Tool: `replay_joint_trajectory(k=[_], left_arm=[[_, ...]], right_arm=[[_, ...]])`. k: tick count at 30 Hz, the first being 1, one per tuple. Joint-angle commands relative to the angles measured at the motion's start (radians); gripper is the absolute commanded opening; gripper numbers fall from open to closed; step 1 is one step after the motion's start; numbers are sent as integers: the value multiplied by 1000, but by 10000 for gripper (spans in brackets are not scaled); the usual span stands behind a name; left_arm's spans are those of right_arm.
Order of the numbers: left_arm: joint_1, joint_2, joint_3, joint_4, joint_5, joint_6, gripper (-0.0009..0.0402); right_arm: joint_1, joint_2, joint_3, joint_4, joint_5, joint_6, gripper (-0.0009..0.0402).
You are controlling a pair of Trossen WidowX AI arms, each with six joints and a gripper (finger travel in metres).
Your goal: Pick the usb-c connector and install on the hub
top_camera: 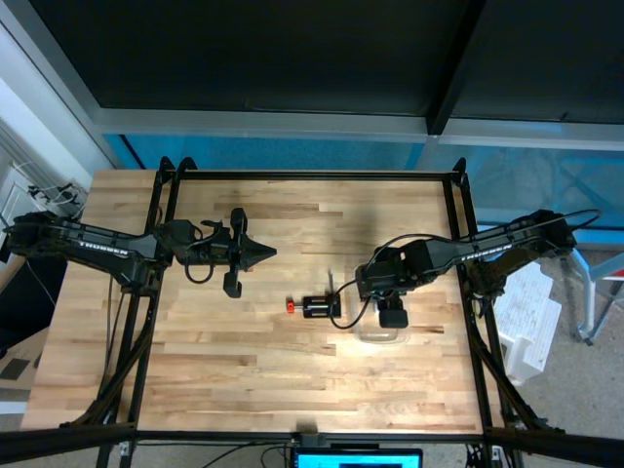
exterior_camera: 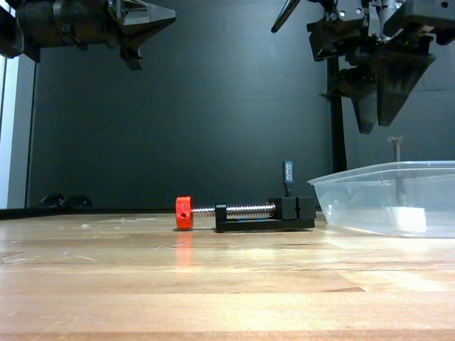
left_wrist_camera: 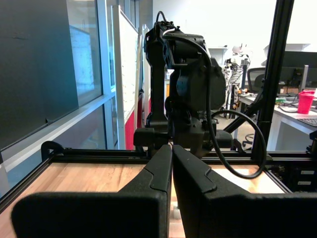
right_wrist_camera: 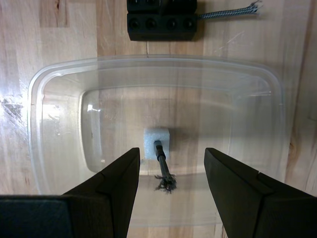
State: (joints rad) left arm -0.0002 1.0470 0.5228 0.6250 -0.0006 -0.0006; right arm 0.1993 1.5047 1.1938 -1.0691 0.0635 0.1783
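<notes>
Aloft, left gripper (left_wrist_camera: pixel 172 166) closed, arm (top_camera: pixel 97 247) lettered TROSSEN — right gripper (right_wrist_camera: pixel 171 157) spread over usb-c connector (right_wrist_camera: pixel 162 159) in tray (right_wrist_camera: pixel 34 99).

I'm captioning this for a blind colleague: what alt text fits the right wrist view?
The right gripper, open, hangs above a clear plastic tray holding the usb-c connector standing in a white foam block. Beyond the tray, the black hub lies on the wooden table. The left gripper, shut, is outside this view, over the table's left side.
</notes>
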Motion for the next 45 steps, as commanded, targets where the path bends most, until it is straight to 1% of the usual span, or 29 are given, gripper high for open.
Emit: replay_joint_trajectory(k=[1,4,11,23,26,33,40,45], left_arm=[[0,0,0,1,0,0,0],[0,0,0,1,0,0,0],[0,0,0,0,0,0,0],[0,0,0,0,0,0,0],[0,0,0,0,0,0,0],[0,0,0,0,0,0,0],[0,0,0,0,0,0,0],[0,0,0,0,0,0,0]], right_arm=[[2,14,-2,5,0,1,181],[3,25,-7,11,0,0,181],[6,25,-63,53,0,1,181],[11,25,-80,95,0,2,181],[12,25,-93,98,8,5,181],[16,25,-137,159,6,23,181],[18,26,-140,169,7,24,181],[20,52,-140,172,6,23,181]])
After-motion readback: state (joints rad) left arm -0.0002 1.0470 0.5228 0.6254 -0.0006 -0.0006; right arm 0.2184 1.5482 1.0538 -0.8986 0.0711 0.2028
